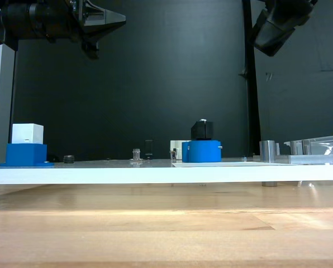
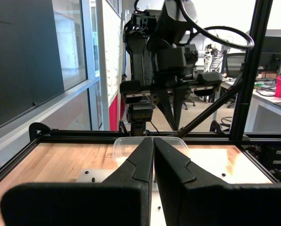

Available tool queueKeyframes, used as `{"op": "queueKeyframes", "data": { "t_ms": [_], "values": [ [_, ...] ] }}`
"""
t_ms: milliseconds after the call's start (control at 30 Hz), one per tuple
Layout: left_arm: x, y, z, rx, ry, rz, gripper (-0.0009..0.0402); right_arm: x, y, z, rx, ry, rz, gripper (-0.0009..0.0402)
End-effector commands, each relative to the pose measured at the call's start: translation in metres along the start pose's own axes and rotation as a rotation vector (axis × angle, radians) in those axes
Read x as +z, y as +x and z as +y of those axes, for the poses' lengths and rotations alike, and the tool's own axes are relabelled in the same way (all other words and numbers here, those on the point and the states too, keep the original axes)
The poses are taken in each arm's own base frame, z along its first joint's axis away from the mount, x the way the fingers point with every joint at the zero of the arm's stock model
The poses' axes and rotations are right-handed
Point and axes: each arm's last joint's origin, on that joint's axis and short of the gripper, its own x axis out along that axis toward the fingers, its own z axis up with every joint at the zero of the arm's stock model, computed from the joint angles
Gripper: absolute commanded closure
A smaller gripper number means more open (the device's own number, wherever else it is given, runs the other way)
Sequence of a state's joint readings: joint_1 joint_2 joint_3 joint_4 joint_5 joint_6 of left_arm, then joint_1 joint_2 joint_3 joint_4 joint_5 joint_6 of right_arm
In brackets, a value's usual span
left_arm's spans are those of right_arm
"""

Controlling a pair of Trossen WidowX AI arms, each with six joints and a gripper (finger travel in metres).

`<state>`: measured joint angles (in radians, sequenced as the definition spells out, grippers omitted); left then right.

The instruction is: Remove the 16mm cylinder and place in the container

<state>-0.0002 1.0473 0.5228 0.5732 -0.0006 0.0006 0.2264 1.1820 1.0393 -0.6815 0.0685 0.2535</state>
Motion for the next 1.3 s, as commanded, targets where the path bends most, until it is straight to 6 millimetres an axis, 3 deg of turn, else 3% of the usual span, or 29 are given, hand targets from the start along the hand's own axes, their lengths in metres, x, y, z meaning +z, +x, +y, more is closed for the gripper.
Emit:
{"op": "queueKeyframes", "data": {
  "t_ms": [33, 267, 633, 1000, 1300],
  "values": [
    [0.000, 0.000, 0.000, 0.000, 0.000, 0.000, 0.0393, -0.003, 0.007, 0.003, -0.003, -0.007, 0.045, 0.0393],
    [0.000, 0.000, 0.000, 0.000, 0.000, 0.000, 0.0393, -0.009, 0.028, 0.006, -0.015, 0.001, 0.153, 0.0368],
    [0.000, 0.000, 0.000, 0.000, 0.000, 0.000, 0.0393, -0.017, 0.062, 0.010, -0.048, -0.009, 0.290, 0.0288],
    [0.000, 0.000, 0.000, 0.000, 0.000, 0.000, 0.0393, -0.006, 0.085, 0.021, -0.093, -0.029, 0.452, 0.0204],
    [0.000, 0.000, 0.000, 0.000, 0.000, 0.000, 0.0393, -0.007, 0.107, 0.026, -0.108, -0.035, 0.510, 0.0167]
  ]
}}
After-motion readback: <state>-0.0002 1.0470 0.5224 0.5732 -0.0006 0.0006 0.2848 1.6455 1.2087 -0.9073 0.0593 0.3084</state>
